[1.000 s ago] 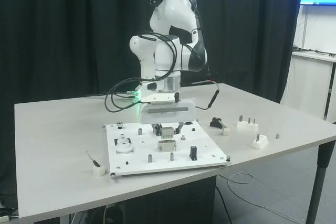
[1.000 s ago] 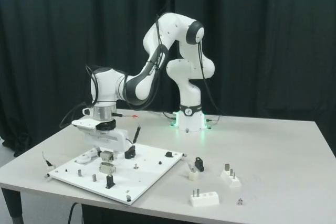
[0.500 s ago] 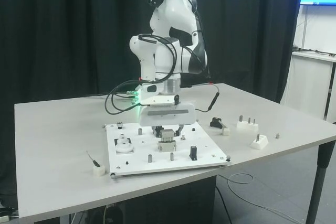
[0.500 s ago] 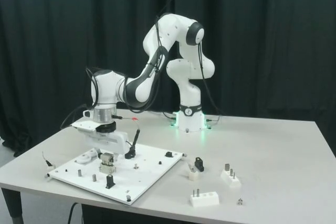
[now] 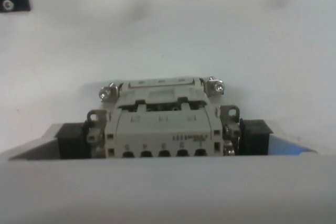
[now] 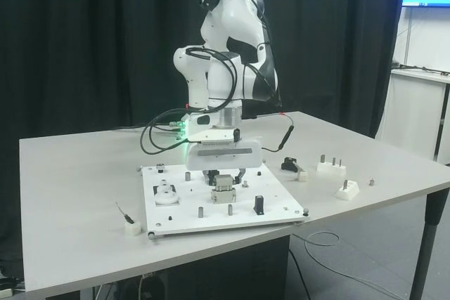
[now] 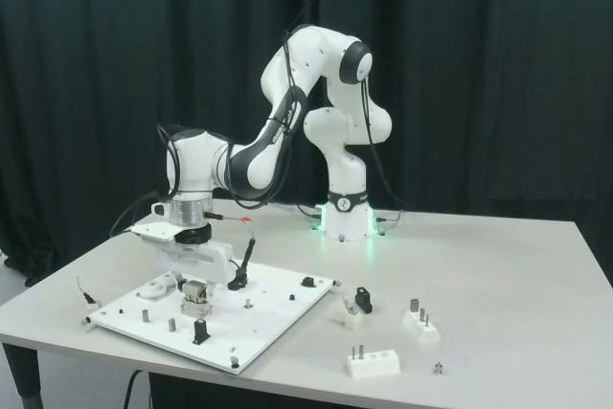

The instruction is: Insert waterproof.

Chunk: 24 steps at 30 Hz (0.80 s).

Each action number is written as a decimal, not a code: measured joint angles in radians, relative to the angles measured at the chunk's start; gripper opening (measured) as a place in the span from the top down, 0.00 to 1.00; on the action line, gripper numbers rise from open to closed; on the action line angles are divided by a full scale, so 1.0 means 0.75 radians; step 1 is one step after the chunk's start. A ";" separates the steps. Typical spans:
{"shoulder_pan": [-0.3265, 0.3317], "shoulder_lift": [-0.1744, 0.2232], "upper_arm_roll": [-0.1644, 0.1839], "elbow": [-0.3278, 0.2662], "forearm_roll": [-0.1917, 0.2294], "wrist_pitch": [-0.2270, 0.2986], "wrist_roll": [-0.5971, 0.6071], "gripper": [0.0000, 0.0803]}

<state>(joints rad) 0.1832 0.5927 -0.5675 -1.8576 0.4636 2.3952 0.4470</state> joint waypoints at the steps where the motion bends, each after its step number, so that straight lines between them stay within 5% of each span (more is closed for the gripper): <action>1: 0.000 0.000 0.000 0.000 0.000 0.003 0.000 0.23; 24: 0.000 0.008 0.004 0.001 -0.001 0.029 -0.004 0.23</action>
